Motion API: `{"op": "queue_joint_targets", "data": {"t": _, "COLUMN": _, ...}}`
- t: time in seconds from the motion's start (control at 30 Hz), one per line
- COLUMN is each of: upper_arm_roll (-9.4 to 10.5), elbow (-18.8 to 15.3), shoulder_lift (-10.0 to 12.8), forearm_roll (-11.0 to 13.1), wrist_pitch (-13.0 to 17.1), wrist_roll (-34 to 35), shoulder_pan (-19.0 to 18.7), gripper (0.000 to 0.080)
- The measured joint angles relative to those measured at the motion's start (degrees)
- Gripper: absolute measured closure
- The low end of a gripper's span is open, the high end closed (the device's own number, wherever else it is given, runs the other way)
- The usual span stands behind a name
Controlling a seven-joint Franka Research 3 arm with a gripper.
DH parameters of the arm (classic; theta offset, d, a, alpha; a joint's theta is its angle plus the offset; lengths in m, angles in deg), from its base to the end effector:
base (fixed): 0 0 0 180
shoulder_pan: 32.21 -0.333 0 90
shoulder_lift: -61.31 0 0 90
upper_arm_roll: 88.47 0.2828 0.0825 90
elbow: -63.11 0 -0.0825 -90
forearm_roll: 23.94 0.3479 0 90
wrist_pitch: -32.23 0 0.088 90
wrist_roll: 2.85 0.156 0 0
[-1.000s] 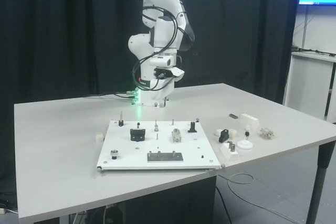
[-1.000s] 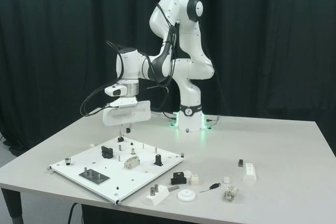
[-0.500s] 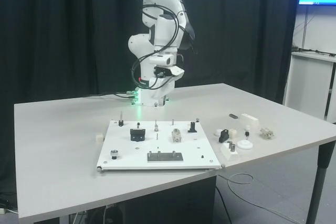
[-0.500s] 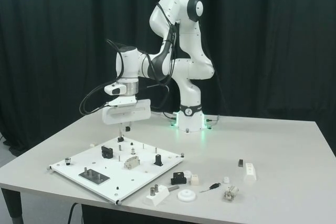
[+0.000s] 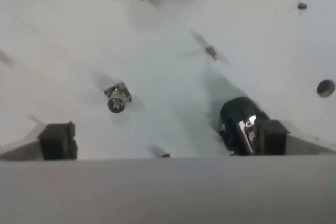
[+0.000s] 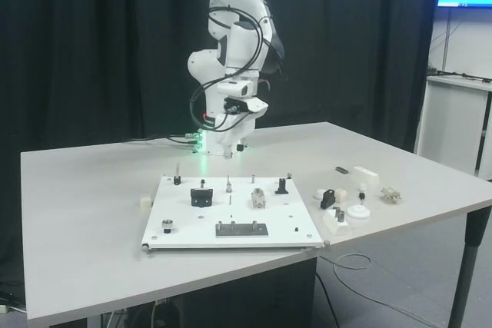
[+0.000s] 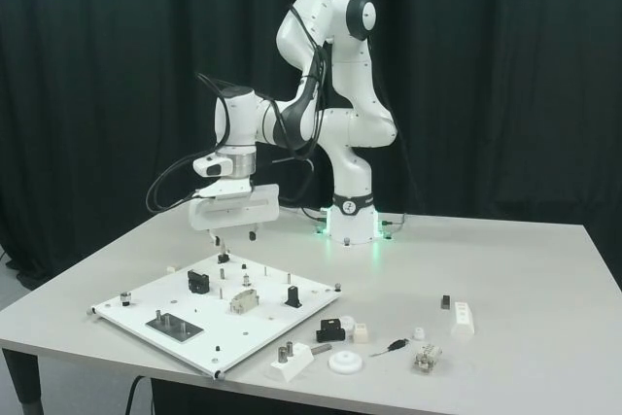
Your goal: Remove BNC.
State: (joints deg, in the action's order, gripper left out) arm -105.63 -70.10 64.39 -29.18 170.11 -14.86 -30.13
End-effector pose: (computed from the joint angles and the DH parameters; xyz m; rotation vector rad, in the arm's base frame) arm 0.4613 -0.1658 0.2643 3.0570 -0.0896 0.0114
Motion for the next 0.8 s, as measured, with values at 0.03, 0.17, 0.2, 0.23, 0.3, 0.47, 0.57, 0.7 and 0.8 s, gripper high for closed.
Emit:
{"op": "queue_joint_targets", "data": {"t": 0.03, "upper_arm_roll": -0.02, "elbow": -0.01, "shoulder_lift": 0.00, "forearm_roll": -0.17, "wrist_pitch": -0.14, "wrist_roll": 0.53, "shoulder_pan": 0.04, "gripper": 0.0328}}
{"op": "queue_joint_targets", "data": {"t": 0.17, "upper_arm_roll": -0.12, "elbow": -0.24, "shoulder_lift": 0.04, "forearm_roll": -0.85, "wrist_pitch": -0.56, "wrist_roll": 1.63, "shoulder_pan": 0.22, "gripper": 0.0019}}
{"op": "queue_joint_targets", "data": {"t": 0.2, "upper_arm_roll": -0.16, "elbow": -0.33, "shoulder_lift": 0.06, "forearm_roll": -0.92, "wrist_pitch": -0.62, "wrist_roll": 1.80, "shoulder_pan": 0.27, "gripper": 0.0019}}
{"op": "queue_joint_targets", "data": {"t": 0.23, "upper_arm_roll": -0.20, "elbow": -0.43, "shoulder_lift": 0.10, "forearm_roll": -0.95, "wrist_pitch": -0.66, "wrist_roll": 1.90, "shoulder_pan": 0.31, "gripper": 0.0019}}
{"op": "queue_joint_targets", "data": {"t": 0.3, "upper_arm_roll": -0.32, "elbow": -0.62, "shoulder_lift": 0.20, "forearm_roll": -0.96, "wrist_pitch": -0.66, "wrist_roll": 1.96, "shoulder_pan": 0.36, "gripper": 0.0019}}
{"op": "queue_joint_targets", "data": {"t": 0.47, "upper_arm_roll": -0.69, "elbow": -1.19, "shoulder_lift": 0.53, "forearm_roll": -0.96, "wrist_pitch": -0.31, "wrist_roll": 2.36, "shoulder_pan": 0.36, "gripper": 0.0005}}
{"op": "queue_joint_targets", "data": {"t": 0.57, "upper_arm_roll": -0.83, "elbow": -1.53, "shoulder_lift": 0.84, "forearm_roll": -0.96, "wrist_pitch": 0.43, "wrist_roll": 3.00, "shoulder_pan": 0.36, "gripper": 0.0005}}
{"op": "queue_joint_targets", "data": {"t": 0.7, "upper_arm_roll": -0.90, "elbow": -1.84, "shoulder_lift": 1.43, "forearm_roll": -0.96, "wrist_pitch": 1.68, "wrist_roll": 5.03, "shoulder_pan": 0.36, "gripper": 0.0003}}
{"op": "queue_joint_targets", "data": {"t": 0.8, "upper_arm_roll": -0.90, "elbow": -1.95, "shoulder_lift": 2.03, "forearm_roll": -0.95, "wrist_pitch": 2.57, "wrist_roll": 5.91, "shoulder_pan": 0.35, "gripper": 0.0003}}
